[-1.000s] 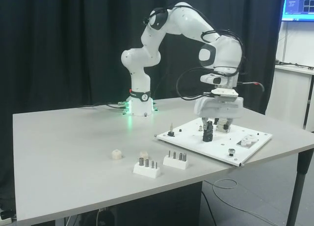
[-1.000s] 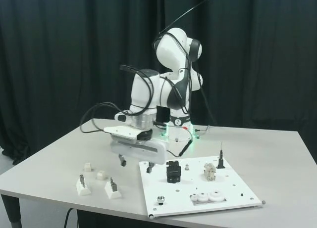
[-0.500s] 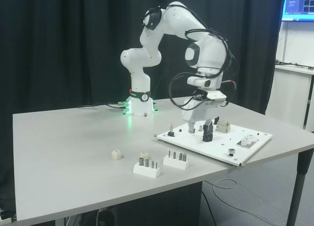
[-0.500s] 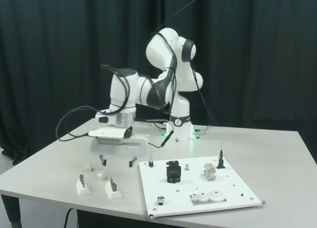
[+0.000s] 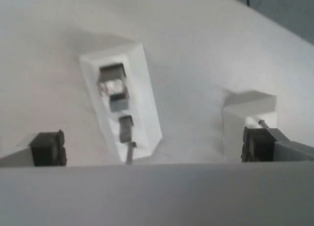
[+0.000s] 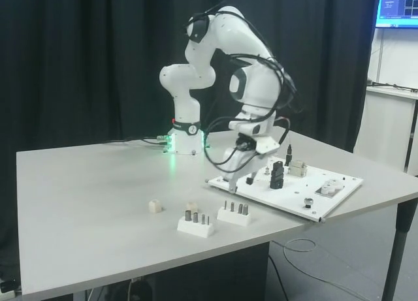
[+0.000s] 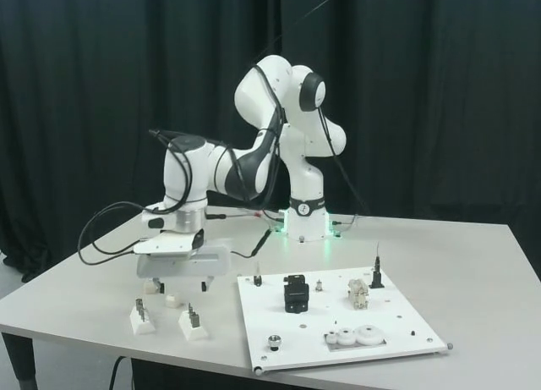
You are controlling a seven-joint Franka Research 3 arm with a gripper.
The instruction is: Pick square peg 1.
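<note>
Fingers [image 5: 48,148] spread wide apart, holding nothing, hanging above the two white peg holders near the bench's front edge.

From where I stand, the gripper [image 7: 180,280] hovers over the bench [image 6: 85,183], beside the white board [image 7: 338,318]. In the wrist view, one peg holder [image 5: 122,101] lies between the fingers with square peg 1 [image 5: 112,72] upright in it; the second holder [image 5: 248,115] sits just by the other finger.

No readable text, labels, numbers or signs anywhere
</note>
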